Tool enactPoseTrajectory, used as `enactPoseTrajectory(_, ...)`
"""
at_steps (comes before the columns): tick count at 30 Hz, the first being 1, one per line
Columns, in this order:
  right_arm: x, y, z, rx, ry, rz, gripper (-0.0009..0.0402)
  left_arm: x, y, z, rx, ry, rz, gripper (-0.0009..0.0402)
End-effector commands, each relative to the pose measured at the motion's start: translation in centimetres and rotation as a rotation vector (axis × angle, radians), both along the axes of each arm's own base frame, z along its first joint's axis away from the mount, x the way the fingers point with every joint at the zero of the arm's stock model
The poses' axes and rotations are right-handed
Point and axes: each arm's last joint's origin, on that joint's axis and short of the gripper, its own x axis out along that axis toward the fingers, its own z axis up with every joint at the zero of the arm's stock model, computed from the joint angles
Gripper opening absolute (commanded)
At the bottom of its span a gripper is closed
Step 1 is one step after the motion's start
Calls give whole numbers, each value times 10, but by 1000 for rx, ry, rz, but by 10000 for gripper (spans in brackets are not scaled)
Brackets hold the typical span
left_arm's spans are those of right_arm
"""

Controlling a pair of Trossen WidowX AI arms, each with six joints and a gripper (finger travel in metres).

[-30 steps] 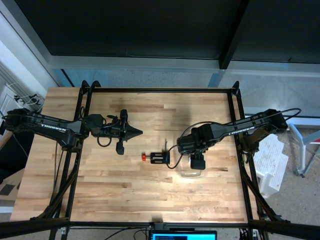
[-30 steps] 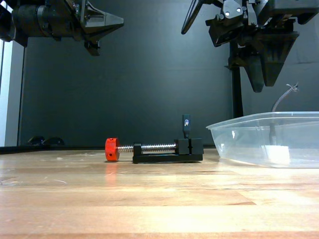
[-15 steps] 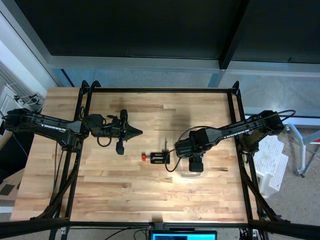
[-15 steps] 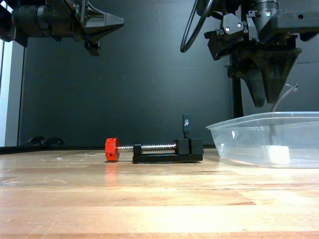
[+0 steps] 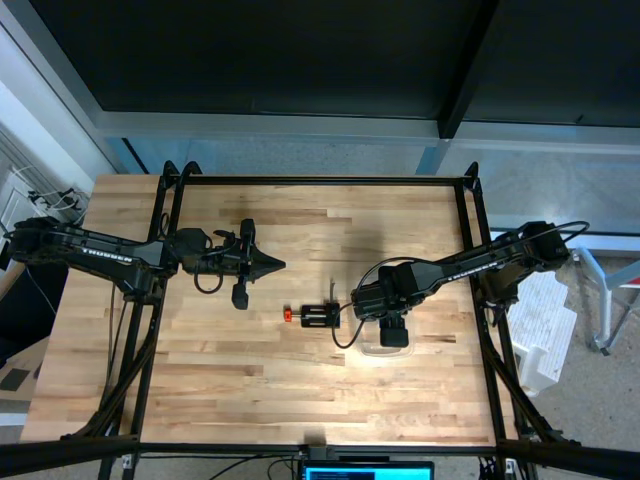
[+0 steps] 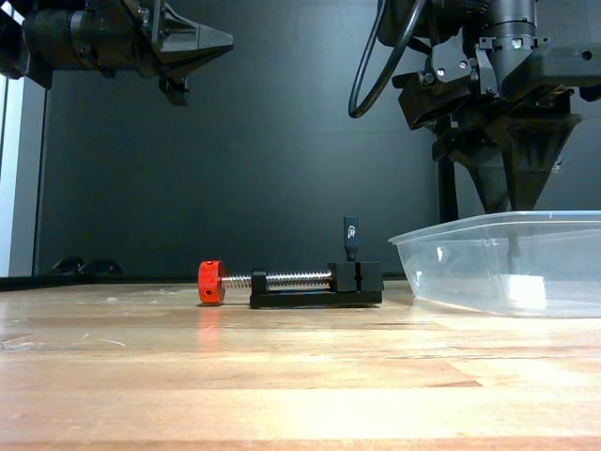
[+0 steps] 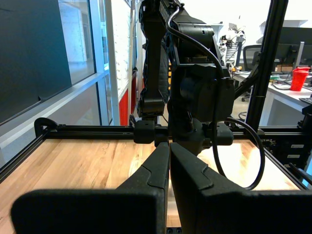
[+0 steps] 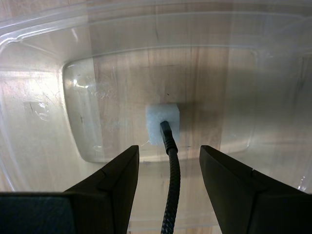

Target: Pick the USB-C connector and install on taskboard

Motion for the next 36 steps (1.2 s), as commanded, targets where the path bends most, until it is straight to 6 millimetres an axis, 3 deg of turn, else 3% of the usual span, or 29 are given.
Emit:
enactPoseTrajectory(1, 0, 0, -2, 0, -4, 1, 172, 0, 0, 0, 0, 0, 0, 0)
enactPoseTrajectory(21, 1, 1, -25, 4, 15, -2, 170, 0, 0, 0, 0, 0, 0, 0)
enactPoseTrajectory(36, 1, 1, -25, 6, 13, -1, 82, 0, 0, 0, 0, 0, 0, 0)
